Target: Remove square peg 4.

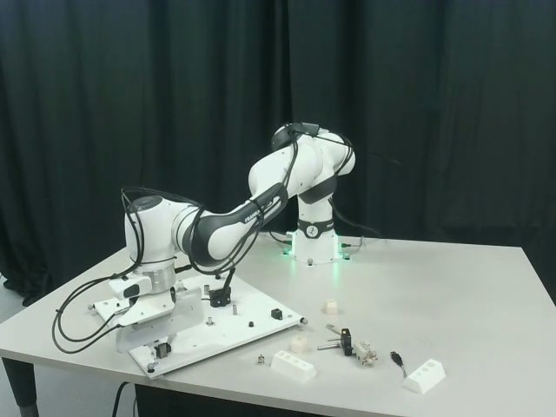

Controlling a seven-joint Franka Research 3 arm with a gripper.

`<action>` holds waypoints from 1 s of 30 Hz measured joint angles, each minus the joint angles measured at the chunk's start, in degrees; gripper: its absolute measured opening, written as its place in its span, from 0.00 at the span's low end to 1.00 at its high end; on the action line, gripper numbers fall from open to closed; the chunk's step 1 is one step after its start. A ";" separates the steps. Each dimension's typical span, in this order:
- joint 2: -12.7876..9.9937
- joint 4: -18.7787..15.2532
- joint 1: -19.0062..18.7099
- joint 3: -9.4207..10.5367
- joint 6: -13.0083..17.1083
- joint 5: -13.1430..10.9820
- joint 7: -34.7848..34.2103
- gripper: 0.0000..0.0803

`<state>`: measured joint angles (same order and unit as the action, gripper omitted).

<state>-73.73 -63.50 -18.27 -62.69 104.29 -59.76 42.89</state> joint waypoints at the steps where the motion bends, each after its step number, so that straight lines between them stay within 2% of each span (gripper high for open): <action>1: 0.06 0.04 0.00 0.00 -0.05 0.14 -0.01 0.19; 17: 1.42 0.83 0.02 -0.22 -1.44 2.25 -0.65 0.19; 26: 1.59 2.55 0.03 -2.05 -4.58 2.38 -1.13 0.19; 30: 1.59 2.96 0.03 -2.56 -4.99 2.38 -1.39 0.19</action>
